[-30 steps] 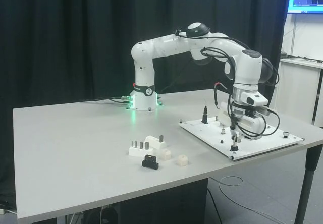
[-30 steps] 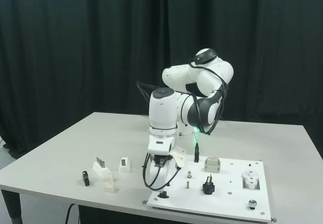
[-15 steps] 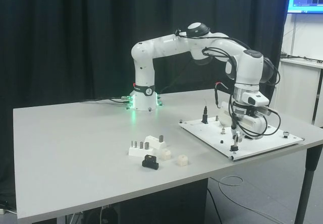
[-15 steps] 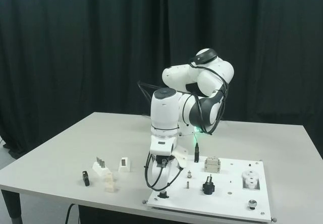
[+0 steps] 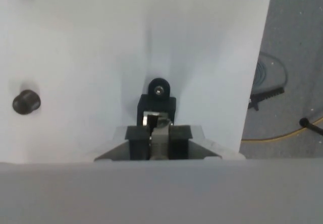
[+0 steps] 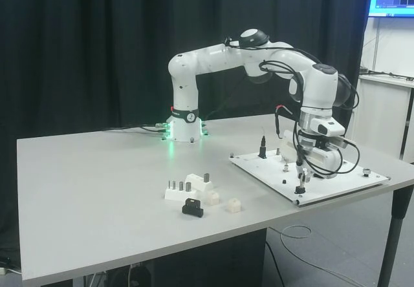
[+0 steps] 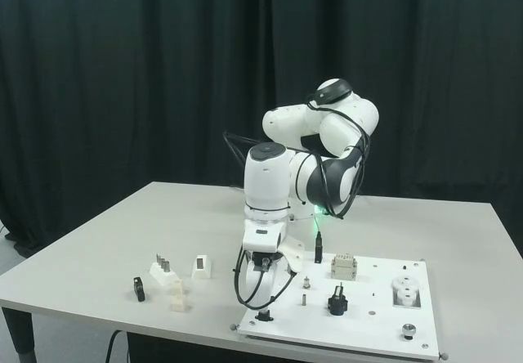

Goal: Insert Ethernet.

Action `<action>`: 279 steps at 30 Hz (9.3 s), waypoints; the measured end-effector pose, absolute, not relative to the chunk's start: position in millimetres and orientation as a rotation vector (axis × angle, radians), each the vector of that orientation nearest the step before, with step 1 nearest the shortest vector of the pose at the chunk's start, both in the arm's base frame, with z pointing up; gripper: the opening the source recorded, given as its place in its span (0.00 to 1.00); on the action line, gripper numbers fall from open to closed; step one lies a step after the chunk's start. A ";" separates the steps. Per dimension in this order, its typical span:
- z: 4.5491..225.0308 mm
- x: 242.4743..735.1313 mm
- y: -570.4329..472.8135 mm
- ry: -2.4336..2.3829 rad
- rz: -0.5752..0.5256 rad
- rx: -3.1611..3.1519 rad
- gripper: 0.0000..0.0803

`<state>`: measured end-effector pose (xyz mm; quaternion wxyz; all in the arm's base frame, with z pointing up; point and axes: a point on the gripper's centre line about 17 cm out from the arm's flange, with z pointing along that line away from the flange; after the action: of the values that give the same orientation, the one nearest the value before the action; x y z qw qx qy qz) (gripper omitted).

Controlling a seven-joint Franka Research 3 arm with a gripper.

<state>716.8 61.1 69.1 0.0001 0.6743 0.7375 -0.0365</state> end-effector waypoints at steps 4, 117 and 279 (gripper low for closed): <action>69.3 716.6 60.9 2.319 -0.121 2.114 0.09; 68.2 714.4 61.5 2.340 -0.136 2.102 0.09; 67.7 710.2 61.7 2.219 -0.075 2.086 0.09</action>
<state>710.2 61.7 67.7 0.0475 0.6838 0.7277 -0.0244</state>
